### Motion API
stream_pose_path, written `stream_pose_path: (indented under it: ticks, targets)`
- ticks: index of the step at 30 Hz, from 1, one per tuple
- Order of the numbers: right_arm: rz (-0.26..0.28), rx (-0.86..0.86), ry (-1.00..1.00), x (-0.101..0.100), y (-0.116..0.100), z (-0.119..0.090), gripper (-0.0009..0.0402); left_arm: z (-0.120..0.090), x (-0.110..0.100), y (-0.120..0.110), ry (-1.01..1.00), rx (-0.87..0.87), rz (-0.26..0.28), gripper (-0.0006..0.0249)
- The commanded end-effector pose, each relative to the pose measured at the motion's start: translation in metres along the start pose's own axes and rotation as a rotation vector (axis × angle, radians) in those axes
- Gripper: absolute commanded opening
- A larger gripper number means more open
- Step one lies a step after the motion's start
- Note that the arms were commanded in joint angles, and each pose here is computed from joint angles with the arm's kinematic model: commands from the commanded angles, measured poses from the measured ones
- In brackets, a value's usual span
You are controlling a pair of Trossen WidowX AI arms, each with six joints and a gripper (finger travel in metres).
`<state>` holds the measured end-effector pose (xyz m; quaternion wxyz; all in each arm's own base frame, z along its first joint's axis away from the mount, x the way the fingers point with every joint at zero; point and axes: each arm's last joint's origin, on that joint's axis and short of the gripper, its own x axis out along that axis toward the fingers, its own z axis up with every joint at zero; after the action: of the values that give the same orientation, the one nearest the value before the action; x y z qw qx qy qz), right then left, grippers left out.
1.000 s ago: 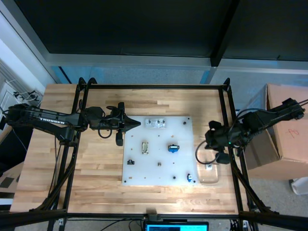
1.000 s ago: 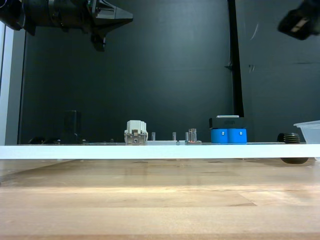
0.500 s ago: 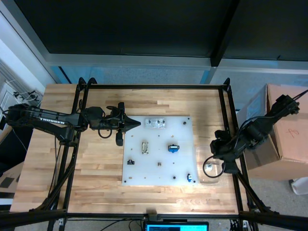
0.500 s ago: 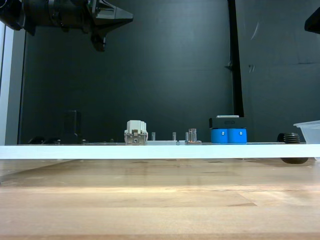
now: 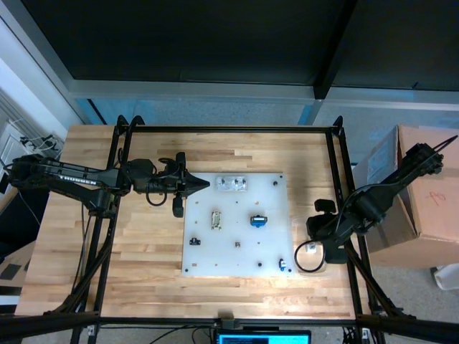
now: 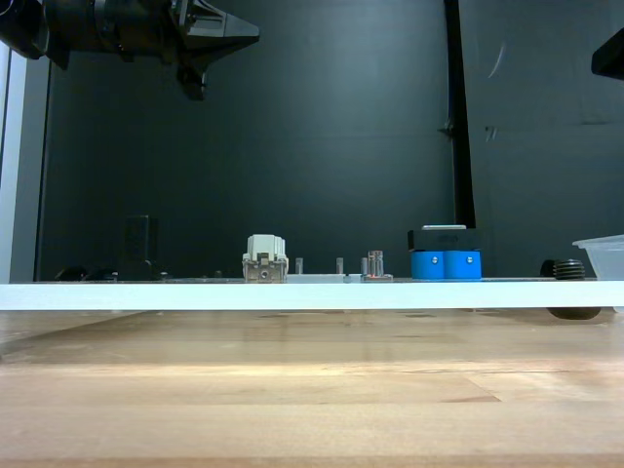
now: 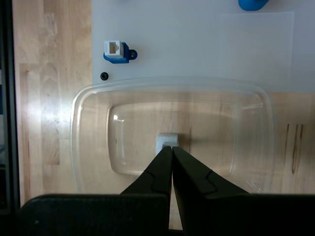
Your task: Pick the RJ45 connector and install on the taskboard
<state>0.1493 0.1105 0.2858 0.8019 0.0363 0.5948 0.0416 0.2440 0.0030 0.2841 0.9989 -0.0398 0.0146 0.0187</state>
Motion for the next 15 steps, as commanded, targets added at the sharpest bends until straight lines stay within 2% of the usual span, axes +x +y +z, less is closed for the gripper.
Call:
stream_pose_path:
  ticks: [1, 15]
  targets:
    - [0.000, -0.004, 0.003, 0.009, 0.001, -0.001, 0.0000, 0.000, 0.000, 0.000, 0.000, 0.000, 0.000, 0.0001]
    - [-0.020, -0.009, 0.050, 0.051, -0.005, -0.017, 0.0000, 0.000, 0.000, 0.000, 0.000, 0.000, 0.000, 0.0001]
